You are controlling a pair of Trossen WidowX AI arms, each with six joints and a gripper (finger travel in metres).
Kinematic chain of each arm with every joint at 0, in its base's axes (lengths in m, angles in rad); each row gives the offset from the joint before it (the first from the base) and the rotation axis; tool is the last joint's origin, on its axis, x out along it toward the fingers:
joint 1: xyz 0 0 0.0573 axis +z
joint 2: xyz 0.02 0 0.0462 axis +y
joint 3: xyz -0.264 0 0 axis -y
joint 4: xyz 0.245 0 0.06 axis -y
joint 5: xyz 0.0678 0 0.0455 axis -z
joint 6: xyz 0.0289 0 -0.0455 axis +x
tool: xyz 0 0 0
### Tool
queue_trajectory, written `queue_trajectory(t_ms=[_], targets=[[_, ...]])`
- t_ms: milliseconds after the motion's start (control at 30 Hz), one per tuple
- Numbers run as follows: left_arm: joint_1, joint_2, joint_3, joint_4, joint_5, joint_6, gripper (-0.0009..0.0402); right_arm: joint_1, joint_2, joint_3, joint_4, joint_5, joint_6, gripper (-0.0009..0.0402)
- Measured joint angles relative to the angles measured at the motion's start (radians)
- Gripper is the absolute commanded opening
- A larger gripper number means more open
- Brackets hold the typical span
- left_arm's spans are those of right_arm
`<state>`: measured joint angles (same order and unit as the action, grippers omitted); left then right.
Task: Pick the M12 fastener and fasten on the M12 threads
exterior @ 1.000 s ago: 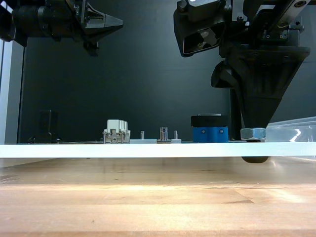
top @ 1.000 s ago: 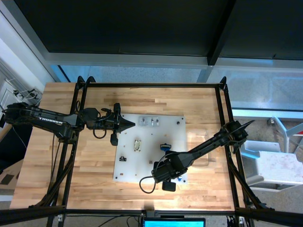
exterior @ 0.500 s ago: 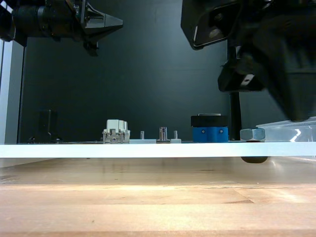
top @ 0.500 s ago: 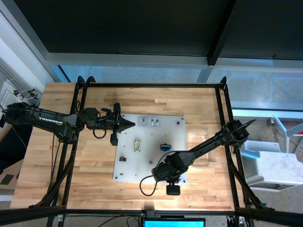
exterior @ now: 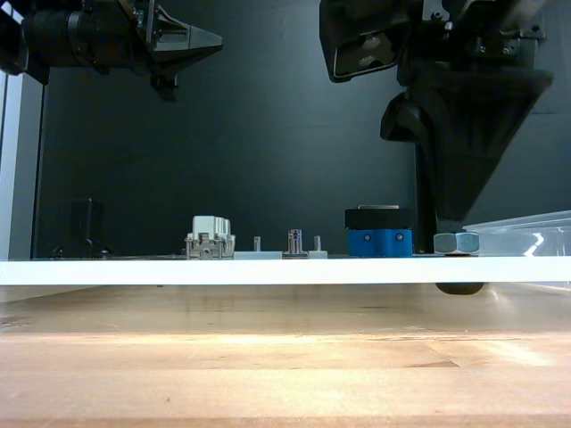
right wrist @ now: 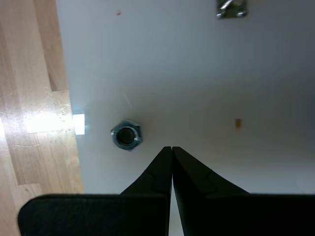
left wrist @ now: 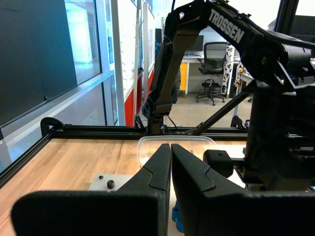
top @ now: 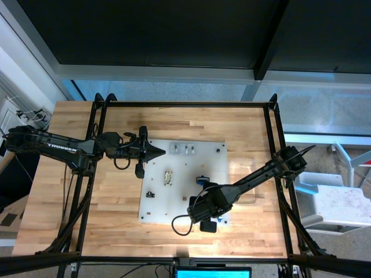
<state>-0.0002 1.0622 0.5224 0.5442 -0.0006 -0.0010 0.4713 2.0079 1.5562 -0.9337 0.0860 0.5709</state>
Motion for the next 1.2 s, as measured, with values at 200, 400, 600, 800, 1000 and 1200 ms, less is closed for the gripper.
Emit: queue_trajectory(t_ms=[200, 400, 600, 800, 1000, 1200], targets=[[0.000, 0.000, 0.000, 0.000, 0.000, 0.000, 0.0000, -0.001, 0.024, 0.000, 0.034, -0.027, 0.001, 0.0000], [0.000, 0.000, 0.000, 0.000, 0.000, 0.000, 0.0000, 0.001, 0.027, 0.000, 0.034, -0.071, 0.002, 0.0000], [0.000, 0.000, 0.000, 0.000, 0.000, 0.000, 0.0000, 0.000, 0.003, 0.000, 0.034, -0.294, -0.030, 0.0000], [0.000, 0.000, 0.000, 0.000, 0.000, 0.000, 0.0000, -0.002, -0.003, 0.001, 0.017, -0.278, -0.033, 0.0000], [0.000, 0.000, 0.000, 0.000, 0.000, 0.000, 0.0000, 0.000, -0.004, 0.001, 0.003, -0.117, 0.009, 0.0000], [0.000, 0.000, 0.000, 0.000, 0.000, 0.000, 0.0000, -0.001, -0.004, -0.001, 0.005, 0.017, 0.023, 0.0000]])
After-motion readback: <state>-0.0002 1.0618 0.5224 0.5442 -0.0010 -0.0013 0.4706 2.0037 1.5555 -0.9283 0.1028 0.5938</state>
